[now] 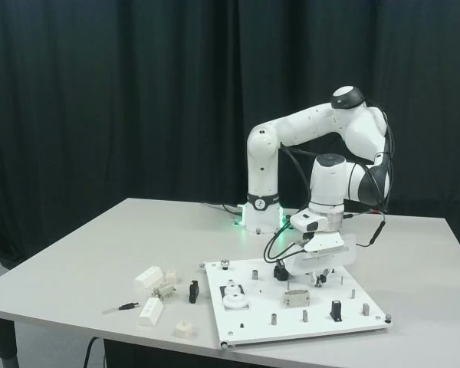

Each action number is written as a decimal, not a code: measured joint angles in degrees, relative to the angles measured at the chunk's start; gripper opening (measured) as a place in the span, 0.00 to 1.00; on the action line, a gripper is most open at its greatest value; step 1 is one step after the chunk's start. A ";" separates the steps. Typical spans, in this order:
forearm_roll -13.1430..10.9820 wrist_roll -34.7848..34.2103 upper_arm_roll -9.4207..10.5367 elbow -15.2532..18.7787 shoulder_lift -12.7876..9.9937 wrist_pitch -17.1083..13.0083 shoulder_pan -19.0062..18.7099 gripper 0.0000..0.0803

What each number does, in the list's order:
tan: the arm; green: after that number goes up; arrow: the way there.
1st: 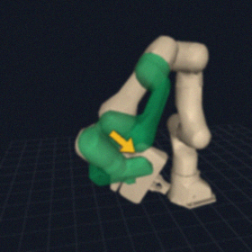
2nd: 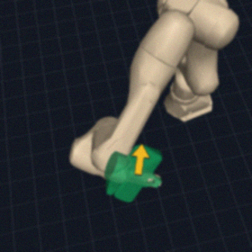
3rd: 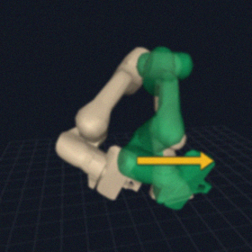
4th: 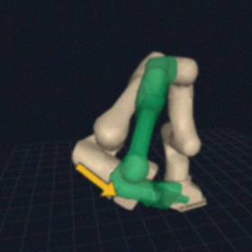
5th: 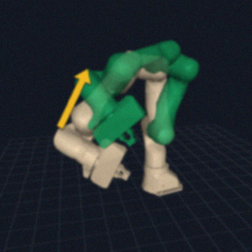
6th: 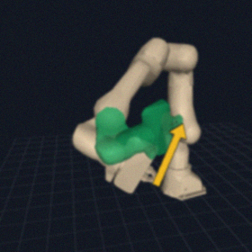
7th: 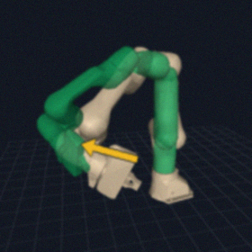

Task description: Remove BNC.

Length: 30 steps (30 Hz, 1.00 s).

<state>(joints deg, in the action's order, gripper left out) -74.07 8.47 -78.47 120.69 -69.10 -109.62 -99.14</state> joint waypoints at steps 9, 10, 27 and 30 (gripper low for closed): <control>0.00 0.03 -0.04 0.06 0.13 0.01 0.00 0.15; 0.00 0.03 -0.06 0.08 0.16 0.02 0.01 0.15; 0.00 -0.04 -1.67 0.48 1.39 1.22 0.18 0.15; 0.00 -0.54 -2.11 0.51 1.39 1.69 0.18 0.15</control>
<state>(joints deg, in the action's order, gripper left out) -74.07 7.92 -80.58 121.21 -67.71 -107.93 -98.96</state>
